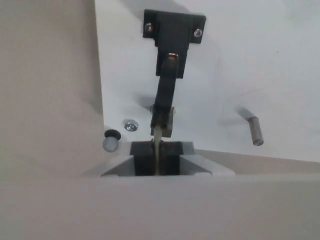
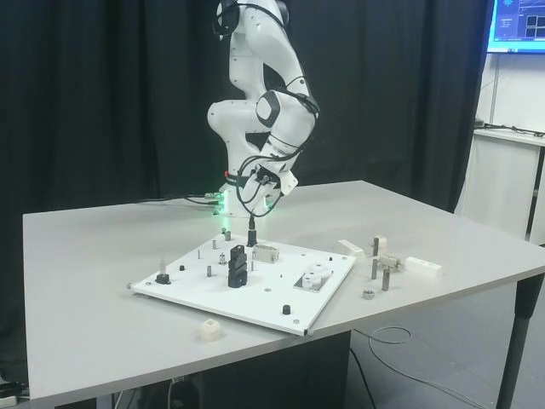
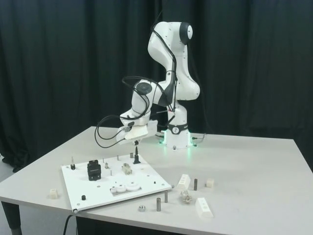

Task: Remove USB.

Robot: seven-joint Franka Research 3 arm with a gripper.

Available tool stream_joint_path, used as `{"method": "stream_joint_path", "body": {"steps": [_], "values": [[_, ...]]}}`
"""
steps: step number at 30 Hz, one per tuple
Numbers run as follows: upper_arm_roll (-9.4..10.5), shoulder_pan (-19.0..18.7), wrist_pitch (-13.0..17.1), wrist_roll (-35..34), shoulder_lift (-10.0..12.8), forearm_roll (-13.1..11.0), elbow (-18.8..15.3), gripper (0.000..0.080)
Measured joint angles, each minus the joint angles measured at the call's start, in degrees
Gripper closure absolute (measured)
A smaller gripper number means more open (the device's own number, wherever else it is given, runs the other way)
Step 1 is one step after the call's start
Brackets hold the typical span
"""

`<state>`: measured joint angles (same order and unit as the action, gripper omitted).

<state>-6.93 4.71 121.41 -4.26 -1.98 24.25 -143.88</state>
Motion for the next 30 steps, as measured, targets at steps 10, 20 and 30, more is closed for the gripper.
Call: {"method": "stream_joint_path", "body": {"steps": [10, 20, 30], "values": [[-0.78, 0.00, -0.08, 1.82, 0.26, 0.04, 0.35, 0.0780], [-0.76, -0.07, -0.31, 1.82, 0.04, 0.00, 1.76, 0.0780], [-0.58, -1.44, -4.02, 1.82, -2.18, -0.35, 4.04, 0.0780]]}}
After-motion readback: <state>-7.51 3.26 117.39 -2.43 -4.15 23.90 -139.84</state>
